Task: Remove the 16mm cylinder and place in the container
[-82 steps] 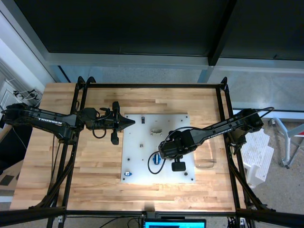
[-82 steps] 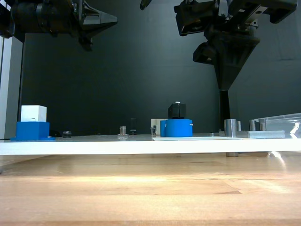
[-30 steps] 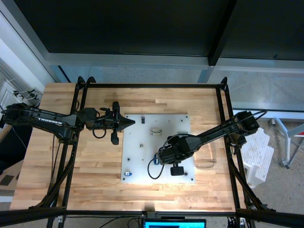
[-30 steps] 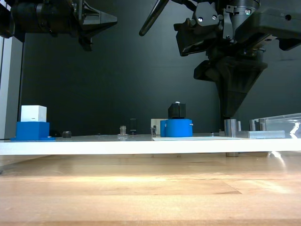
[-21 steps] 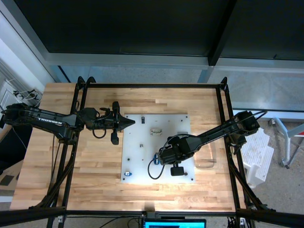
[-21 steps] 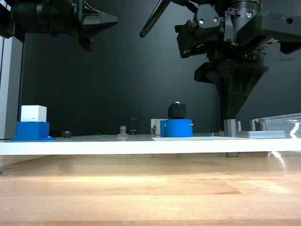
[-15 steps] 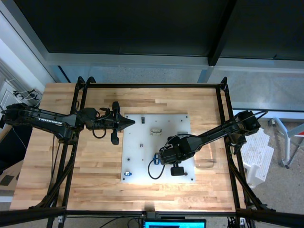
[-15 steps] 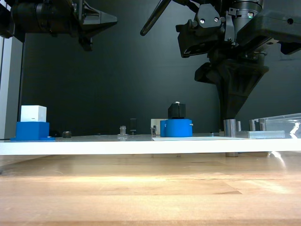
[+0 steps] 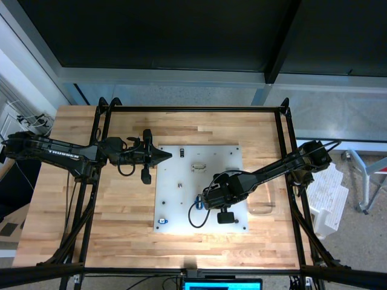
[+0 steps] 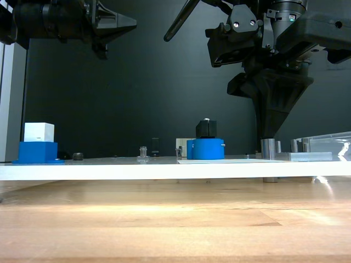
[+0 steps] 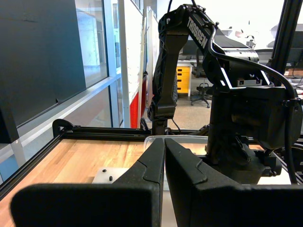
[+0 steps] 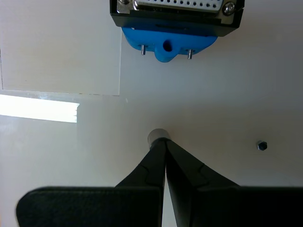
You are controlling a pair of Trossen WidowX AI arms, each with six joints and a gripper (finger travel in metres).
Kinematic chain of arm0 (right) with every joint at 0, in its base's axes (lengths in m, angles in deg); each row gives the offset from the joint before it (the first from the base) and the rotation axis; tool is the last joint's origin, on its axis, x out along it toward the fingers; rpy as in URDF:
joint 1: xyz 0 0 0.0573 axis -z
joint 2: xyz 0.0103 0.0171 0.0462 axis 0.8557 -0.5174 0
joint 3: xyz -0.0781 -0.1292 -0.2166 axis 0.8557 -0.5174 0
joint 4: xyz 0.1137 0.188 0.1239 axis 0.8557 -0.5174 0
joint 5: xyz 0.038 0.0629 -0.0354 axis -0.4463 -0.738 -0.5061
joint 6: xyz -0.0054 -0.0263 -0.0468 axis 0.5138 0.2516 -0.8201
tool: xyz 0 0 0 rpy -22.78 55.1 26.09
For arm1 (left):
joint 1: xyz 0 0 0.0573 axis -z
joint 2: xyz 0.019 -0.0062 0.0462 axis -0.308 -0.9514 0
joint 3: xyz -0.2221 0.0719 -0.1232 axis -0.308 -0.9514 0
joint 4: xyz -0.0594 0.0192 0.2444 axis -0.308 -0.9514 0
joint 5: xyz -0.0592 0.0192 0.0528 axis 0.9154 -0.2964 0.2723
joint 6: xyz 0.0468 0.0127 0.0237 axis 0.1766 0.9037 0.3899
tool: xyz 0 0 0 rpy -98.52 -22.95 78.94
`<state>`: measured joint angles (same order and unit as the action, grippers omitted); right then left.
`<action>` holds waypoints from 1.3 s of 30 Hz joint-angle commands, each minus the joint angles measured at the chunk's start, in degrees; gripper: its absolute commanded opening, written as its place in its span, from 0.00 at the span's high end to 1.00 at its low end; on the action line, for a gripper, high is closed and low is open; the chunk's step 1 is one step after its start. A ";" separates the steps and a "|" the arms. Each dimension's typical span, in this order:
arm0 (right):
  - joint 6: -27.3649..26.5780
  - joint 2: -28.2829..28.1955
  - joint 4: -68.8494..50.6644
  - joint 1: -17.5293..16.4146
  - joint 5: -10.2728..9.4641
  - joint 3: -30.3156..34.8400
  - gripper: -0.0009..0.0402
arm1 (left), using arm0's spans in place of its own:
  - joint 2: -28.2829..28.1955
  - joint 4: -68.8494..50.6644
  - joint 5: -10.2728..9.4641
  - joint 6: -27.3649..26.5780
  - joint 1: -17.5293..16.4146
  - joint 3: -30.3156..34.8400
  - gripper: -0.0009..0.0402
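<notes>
Two arms, one working.

Right gripper [image 10: 267, 136] hangs point-down over the near right part of the white board [image 9: 181, 225]. Its fingers are pressed flat together with only a seam between them, and the tips sit at the top of the 16mm cylinder [image 10: 269, 149]. The right wrist view shows the peg's round head just past the tips, not between them, so nothing is grasped.

- Judgement: the vertical approach lines the tool up with the peg's hole, so the pull can go straight out. The fingers would have to part and straddle the head first.
- Peg orientation: upright and seated in the board, long axis vertical and square to the surface. The head faces up, and a stub shows below the board's underside.
- Blue part [image 10: 208, 148] stands to the peg's left, apart from it.
- Container [image 9: 262, 211] rests on the table just beside the board's right edge. Judgement: it is placed on the working arm's side for a short carry.

Farther back, the left gripper [image 9: 164, 156] is held high at the board's far left corner. It is clenched on nothing, parked clear of the work.
</notes>
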<state>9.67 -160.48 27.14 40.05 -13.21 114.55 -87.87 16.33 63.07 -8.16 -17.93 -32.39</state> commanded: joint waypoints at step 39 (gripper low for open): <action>1.07 -0.15 -0.17 -0.02 0.09 -0.07 0.53 | -0.02 -0.02 0.02 0.00 -0.02 0.00 0.98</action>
<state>10.74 -160.61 27.40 39.94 -13.91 114.50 -87.87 16.33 63.09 -8.16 -17.93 -32.41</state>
